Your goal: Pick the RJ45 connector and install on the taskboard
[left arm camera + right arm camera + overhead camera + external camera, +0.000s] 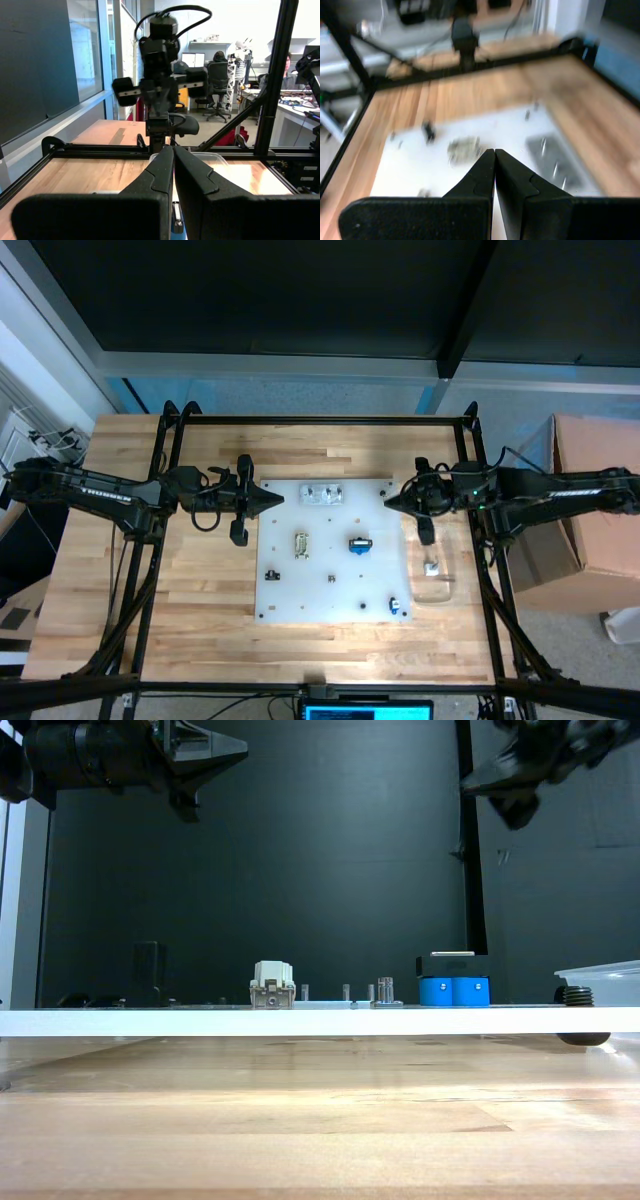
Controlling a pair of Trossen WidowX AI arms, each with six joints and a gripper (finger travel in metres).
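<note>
connector (431,566): loose in tray (432,598) beside board (300,590) | right claw (390,503): nearer, raised, closed empty; connector lies nearward and outward of it | left claw (278,498): raised at board's left edge, closed empty

left arm (55,483) and right arm (520,485) are matte black tubes with white lettering (105,496) well behind the jaws. left gripper (278,499), over the taskboard (300,605) left edge, and right gripper (388,503), over its right edge – each ends in wedge-shaped black fingers (155,180) meeting at a thin seam; a black cable (205,519) loops just behind the left jaws.
</note>
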